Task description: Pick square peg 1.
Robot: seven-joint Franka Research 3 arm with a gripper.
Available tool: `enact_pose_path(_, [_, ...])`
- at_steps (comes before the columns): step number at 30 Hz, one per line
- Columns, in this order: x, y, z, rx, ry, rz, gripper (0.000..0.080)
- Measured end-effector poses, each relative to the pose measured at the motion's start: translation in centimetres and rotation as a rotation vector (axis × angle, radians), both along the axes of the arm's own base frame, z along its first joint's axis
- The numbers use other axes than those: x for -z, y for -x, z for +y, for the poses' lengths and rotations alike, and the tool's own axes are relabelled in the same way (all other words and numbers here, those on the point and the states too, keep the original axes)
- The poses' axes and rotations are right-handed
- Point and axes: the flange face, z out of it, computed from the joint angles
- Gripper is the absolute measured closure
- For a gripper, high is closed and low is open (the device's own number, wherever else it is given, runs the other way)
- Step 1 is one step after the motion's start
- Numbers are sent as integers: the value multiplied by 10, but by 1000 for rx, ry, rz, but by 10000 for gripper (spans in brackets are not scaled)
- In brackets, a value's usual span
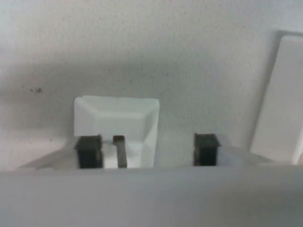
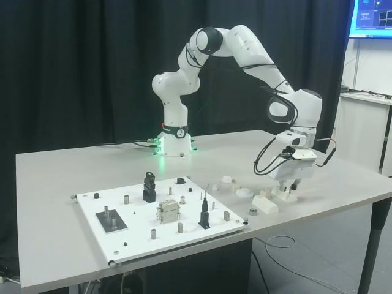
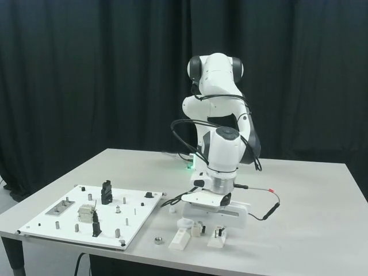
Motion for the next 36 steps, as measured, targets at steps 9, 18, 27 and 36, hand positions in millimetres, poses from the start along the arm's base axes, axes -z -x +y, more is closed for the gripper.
enact_pose_path(9, [7,1,6,42,-14,-8,482])
enact_pose_path(18, [11,1,11,51,-30,-10,676])
enact_pose_path(27, [3,-2,13,51,-31,-13,767])
enact_pose_path(36, [-16,-5,13,67,-18,17,767])
